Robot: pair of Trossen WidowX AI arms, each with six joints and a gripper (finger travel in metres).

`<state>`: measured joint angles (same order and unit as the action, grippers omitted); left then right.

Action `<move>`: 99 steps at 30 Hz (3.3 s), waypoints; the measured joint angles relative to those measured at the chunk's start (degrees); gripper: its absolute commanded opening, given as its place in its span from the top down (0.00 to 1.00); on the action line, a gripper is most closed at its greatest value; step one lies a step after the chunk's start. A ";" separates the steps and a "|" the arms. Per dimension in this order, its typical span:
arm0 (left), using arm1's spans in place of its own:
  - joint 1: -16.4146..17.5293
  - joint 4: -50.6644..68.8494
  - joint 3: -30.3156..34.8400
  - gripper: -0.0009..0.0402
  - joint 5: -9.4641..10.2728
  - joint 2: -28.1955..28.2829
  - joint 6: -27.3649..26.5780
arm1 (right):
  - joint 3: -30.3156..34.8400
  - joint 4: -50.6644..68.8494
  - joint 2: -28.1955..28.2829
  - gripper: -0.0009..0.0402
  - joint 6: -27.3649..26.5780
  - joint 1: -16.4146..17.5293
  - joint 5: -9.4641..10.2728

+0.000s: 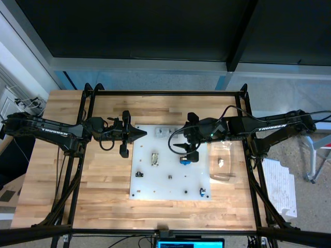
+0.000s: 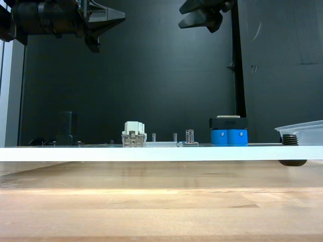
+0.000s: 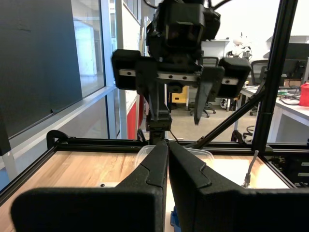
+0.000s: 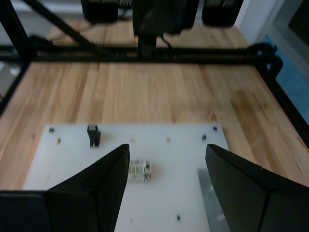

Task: Pick the RJ45 connector and install on taskboard

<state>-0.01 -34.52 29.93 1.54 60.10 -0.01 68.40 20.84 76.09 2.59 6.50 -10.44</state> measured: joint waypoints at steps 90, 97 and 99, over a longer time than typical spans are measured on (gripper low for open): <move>0.00 0.02 0.02 0.98 0.02 0.00 0.00 | -29.42 -51.15 -8.02 0.98 -1.64 -7.91 11.98; 0.00 0.02 0.00 0.98 0.02 0.00 0.00 | -29.46 -51.78 -8.48 0.98 -1.88 -7.85 11.98; 0.00 0.00 0.02 0.98 0.02 0.00 0.00 | -29.51 -51.93 -8.74 0.98 -1.88 -7.85 11.98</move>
<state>-0.01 -34.52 29.95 1.56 60.10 -0.01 38.89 -31.09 67.35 0.71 -1.34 1.54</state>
